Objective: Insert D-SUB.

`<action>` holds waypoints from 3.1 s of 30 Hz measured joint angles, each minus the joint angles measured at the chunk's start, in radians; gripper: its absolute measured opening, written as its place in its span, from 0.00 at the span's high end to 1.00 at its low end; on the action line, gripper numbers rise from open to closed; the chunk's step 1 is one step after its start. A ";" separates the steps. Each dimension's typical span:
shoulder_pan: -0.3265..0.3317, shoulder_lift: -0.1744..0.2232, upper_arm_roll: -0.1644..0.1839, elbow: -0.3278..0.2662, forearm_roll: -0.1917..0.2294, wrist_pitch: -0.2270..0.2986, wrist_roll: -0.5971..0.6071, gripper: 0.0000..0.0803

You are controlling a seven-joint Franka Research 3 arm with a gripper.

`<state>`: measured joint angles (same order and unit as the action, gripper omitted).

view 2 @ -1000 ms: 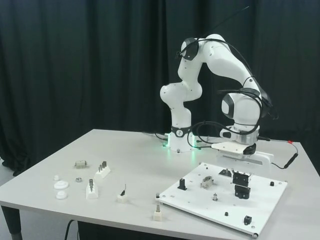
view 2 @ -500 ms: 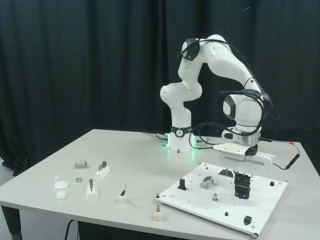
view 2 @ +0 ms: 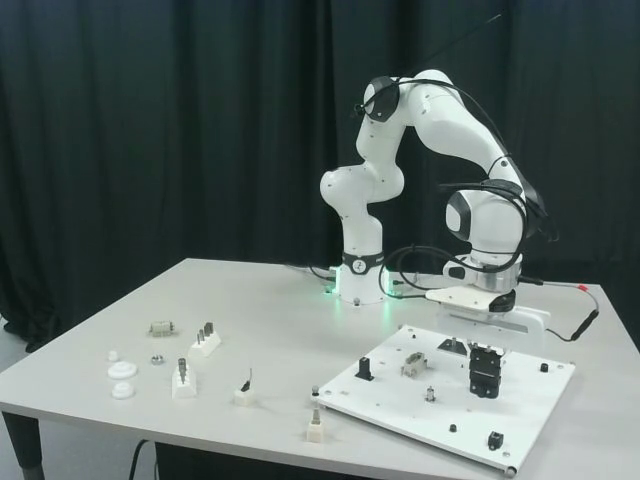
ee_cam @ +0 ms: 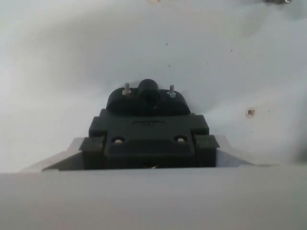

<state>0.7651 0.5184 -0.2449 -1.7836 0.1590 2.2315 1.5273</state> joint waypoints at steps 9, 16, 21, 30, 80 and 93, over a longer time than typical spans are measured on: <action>0.000 -0.001 0.000 0.000 0.001 -0.003 0.022 0.52; 0.000 -0.002 -0.001 -0.002 0.001 -0.005 0.023 0.52; -0.001 -0.005 -0.001 -0.007 0.001 -0.005 0.023 0.52; -0.002 -0.012 -0.003 -0.017 0.001 -0.004 0.023 0.52; 0.005 -0.013 -0.002 -0.025 0.010 0.022 -0.005 0.52; 0.005 -0.013 -0.002 -0.025 0.010 0.022 0.012 0.52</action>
<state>0.7698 0.5056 -0.2469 -1.8083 0.1686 2.2533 1.5389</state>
